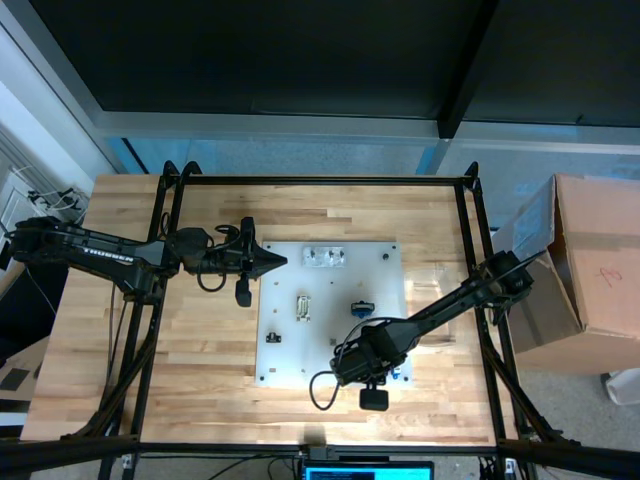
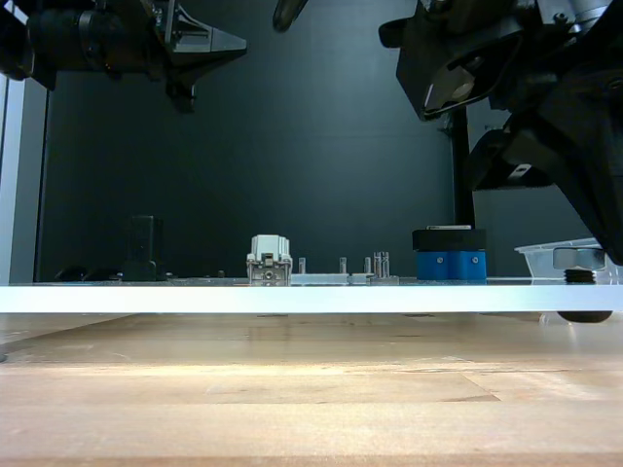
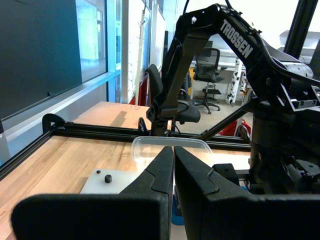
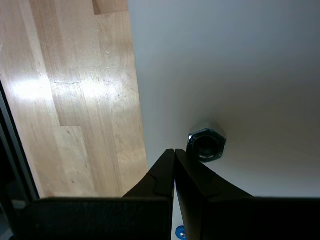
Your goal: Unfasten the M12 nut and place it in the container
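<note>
The small silver nut (image 4: 206,145) sits on its stud on the white board (image 4: 240,65). In the low view the nut (image 2: 581,258) rests on top of the black ribs, in front of the clear container (image 2: 560,253). My right gripper (image 4: 174,151) hangs above the board's near edge, shut on nothing, with the nut just beside its tips and clear of them. From above, the right gripper (image 1: 338,372) covers the nut. My left gripper (image 1: 280,261) is shut and empty, held high over the board's far left edge. The container (image 3: 170,145) looks empty in the left wrist view.
A blue block with a black cap (image 2: 449,263) and a grey connector (image 2: 270,263) stand on the board (image 1: 300,350). A black frame (image 1: 320,181) rings the wooden table. A cardboard box (image 1: 590,270) sits off the table's right side.
</note>
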`<control>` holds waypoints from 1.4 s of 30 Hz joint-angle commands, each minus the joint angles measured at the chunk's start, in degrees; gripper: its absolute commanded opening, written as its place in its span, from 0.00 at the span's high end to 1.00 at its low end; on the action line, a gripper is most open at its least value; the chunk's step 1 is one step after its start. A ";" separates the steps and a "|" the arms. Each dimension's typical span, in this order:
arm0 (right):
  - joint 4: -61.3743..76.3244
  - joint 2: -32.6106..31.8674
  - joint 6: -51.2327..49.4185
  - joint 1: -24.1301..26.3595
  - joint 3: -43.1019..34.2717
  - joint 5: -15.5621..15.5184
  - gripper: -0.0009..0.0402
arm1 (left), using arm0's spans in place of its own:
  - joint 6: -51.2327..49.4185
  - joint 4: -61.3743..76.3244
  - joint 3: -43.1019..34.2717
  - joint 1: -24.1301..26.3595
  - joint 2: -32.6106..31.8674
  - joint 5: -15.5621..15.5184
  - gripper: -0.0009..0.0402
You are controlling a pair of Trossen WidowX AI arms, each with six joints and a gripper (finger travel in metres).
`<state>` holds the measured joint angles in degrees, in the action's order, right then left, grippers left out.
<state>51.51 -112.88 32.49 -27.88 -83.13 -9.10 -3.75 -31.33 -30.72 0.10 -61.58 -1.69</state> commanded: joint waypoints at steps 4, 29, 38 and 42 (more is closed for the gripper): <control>9.44 0.07 3.93 -0.02 -1.92 16.39 0.98 | 0.00 -0.02 0.00 -0.02 -0.02 0.00 0.98; 12.90 1.60 25.62 0.26 -9.64 10.01 0.54 | 0.00 0.00 0.00 0.00 -0.02 0.00 0.98; 14.03 -3.32 25.57 0.28 -13.88 8.98 0.32 | 0.00 0.00 0.00 0.00 -0.02 0.00 0.98; 13.77 -5.44 25.55 0.26 -13.86 8.90 0.32 | 0.00 -0.02 0.00 0.00 -0.02 0.00 0.98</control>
<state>65.39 -117.67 58.06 -27.59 -96.97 -0.21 -3.77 -31.33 -30.70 0.10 -61.58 -1.72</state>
